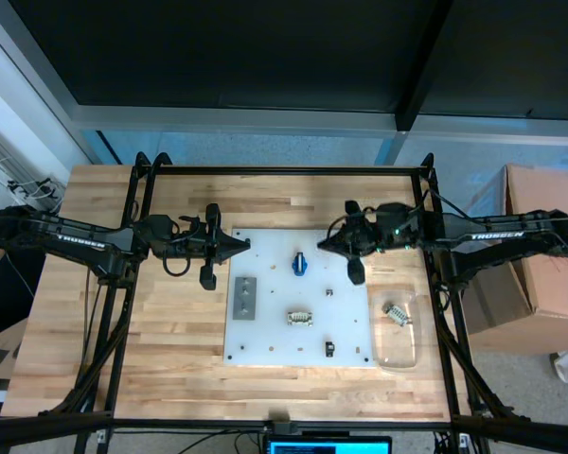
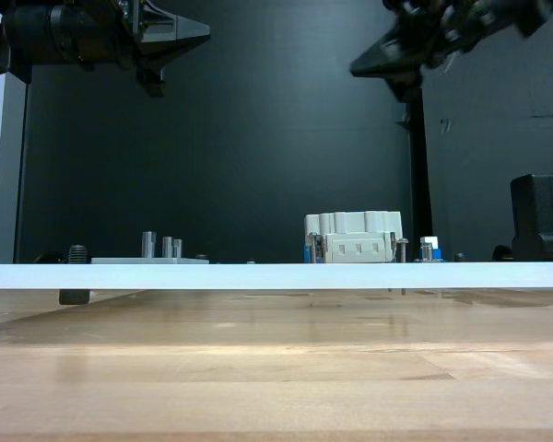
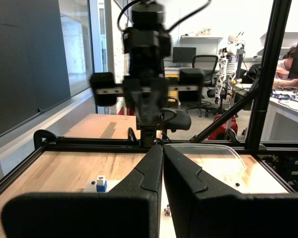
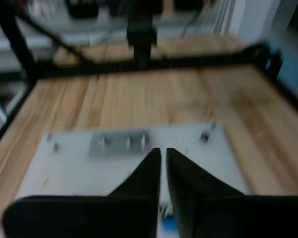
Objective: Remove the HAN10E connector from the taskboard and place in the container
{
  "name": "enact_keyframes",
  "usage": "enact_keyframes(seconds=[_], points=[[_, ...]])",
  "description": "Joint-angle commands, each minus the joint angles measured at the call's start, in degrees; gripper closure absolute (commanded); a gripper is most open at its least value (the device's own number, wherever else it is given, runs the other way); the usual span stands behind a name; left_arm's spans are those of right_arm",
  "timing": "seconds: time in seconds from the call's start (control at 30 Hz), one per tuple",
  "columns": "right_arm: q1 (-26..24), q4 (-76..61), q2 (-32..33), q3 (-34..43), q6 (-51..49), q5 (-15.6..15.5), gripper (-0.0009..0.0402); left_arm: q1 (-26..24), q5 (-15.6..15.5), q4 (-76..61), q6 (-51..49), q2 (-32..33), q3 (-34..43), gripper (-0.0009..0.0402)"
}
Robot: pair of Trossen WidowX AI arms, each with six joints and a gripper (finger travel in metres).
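High: what I'm reading as the HAN10E (image 1: 396, 313) is lying free in the container (image 1: 395, 362) just off the board (image 1: 265, 340), where the task wants it. Its long axis is running diagonally, far-left to near-right, and I can't tell which way it's facing. A similar block (image 1: 300, 319) is sitting seated on the board. Left pincer (image 1: 244, 244) and right pincer (image 1: 324, 246) are hovering near the board's far edge, probably parked. Low: both are hanging high and the block is standing upright; the HAN10E isn't showing. Left wrist: jaws are all but touching, gripping nothing. Right wrist: same, empty.
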Motion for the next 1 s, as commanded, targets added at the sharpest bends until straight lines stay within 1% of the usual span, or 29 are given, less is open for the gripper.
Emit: enact_keyframes(seconds=[0.03, 0.17, 0.27, 0.43, 1.0], points=[[-2.4, 13.1, 0.0, -4.0, 0.4, -3.8, 0.0391, 0.0, 0.0, 0.0, 0.0, 0.0, 0.0, 0.0393], [-2.6, 26.9, 0.0, -8.6, 1.1, -3.3, 0.0394, 0.0, 0.0, 0.0, 0.0, 0.0, 0.0, 0.0393], [-2.5, 31.9, 0.0, -11.0, 1.4, -2.1, 0.0393, 0.0, 0.0, 0.0, 0.0, 0.0, 0.0, 0.0393], [-1.6, 32.9, 0.0, -12.1, 1.9, -2.0, 0.0394, 0.0, 0.0, 0.0, 0.0, 0.0, 0.0, 0.0393], [-1.4, 32.4, 0.1, -12.2, 2.3, -2.6, 0.0393, 0.0, 0.0, 0.0, 0.0, 0.0, 0.0, 0.0393]])
